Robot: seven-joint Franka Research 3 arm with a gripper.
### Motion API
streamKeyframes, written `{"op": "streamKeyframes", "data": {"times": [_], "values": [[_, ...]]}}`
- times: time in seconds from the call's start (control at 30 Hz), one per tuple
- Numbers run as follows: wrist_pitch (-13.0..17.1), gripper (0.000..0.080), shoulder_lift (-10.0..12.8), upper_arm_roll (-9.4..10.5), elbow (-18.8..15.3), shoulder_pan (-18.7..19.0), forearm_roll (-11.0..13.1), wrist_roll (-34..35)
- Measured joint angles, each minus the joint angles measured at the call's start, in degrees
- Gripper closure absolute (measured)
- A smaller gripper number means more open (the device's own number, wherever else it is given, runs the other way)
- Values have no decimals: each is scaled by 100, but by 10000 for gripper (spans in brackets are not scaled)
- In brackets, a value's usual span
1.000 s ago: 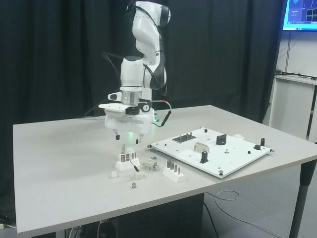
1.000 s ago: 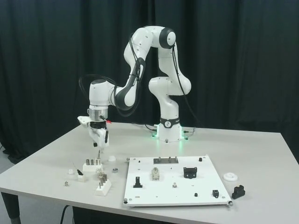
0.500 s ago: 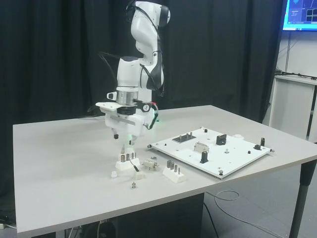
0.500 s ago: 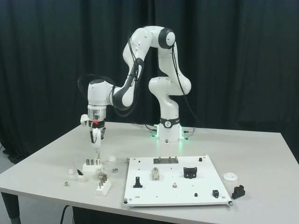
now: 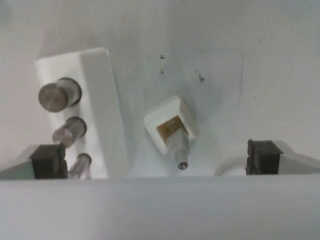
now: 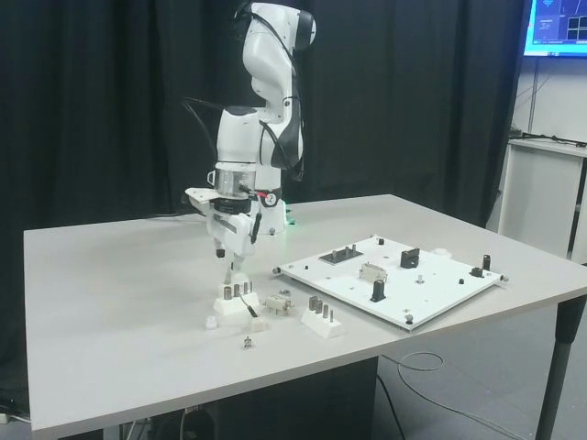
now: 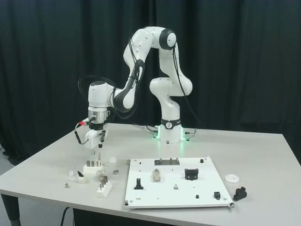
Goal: Pick Ethernet.
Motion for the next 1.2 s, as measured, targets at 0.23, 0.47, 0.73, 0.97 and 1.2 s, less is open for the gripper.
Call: {"op": "streamKeyframes", "data": {"times": [0.23,0.47,0.73,0.97,1.2], "values": [[2,3,27,-1,0,7,-12,893],[-56,3,30,-36,0,7,-26,1628],[-77,3,29,-90,0,9,-1,2559],[-90,3,30,-123,0,17,174,2747],[-94,3,44,-147,0,56,428,2846]]}}
